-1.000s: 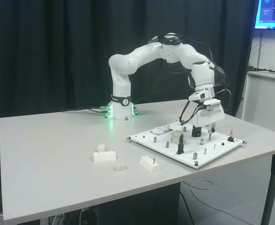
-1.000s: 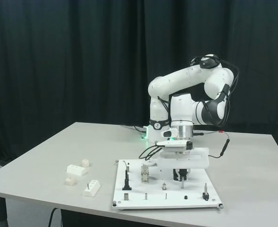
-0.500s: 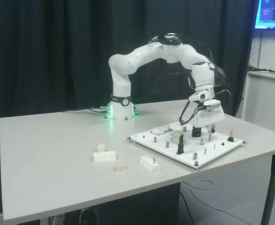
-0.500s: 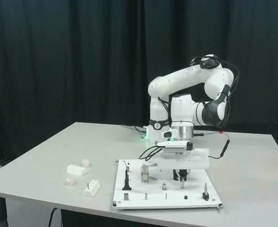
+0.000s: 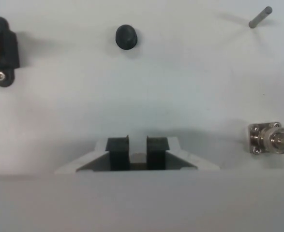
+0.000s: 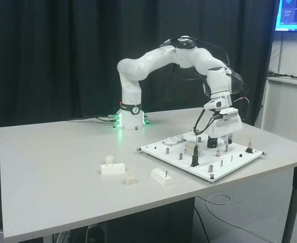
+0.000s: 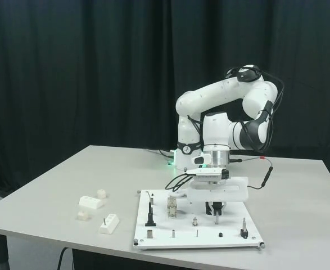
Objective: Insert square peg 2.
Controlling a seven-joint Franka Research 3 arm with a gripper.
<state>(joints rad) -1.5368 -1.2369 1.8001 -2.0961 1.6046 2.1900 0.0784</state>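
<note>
My gripper (image 5: 138, 155) hangs just above the white board (image 5: 190, 92), its black fingers (image 5: 117, 153) close together on a small grey square peg (image 5: 138, 159) whose top shows between them. In the first room view the gripper (image 6: 220, 143) is over the board's (image 6: 176, 152) far right part, among upright pegs and pins. The second room view has the gripper (image 7: 215, 211) low over the board's (image 7: 159, 233) middle right, beside a thin upright pin (image 7: 216, 218).
Below the wrist are a black round knob (image 5: 126, 36), a black bracket (image 5: 1, 48), a thin pin (image 5: 260, 17) and a metal connector (image 5: 272, 140). Loose white blocks (image 6: 112, 168) and a small holder (image 6: 161, 176) lie on the grey table (image 6: 52, 152) left of the board.
The gripper has risen very slightly over the board; the fingers stay as they were and nothing else has moved.
</note>
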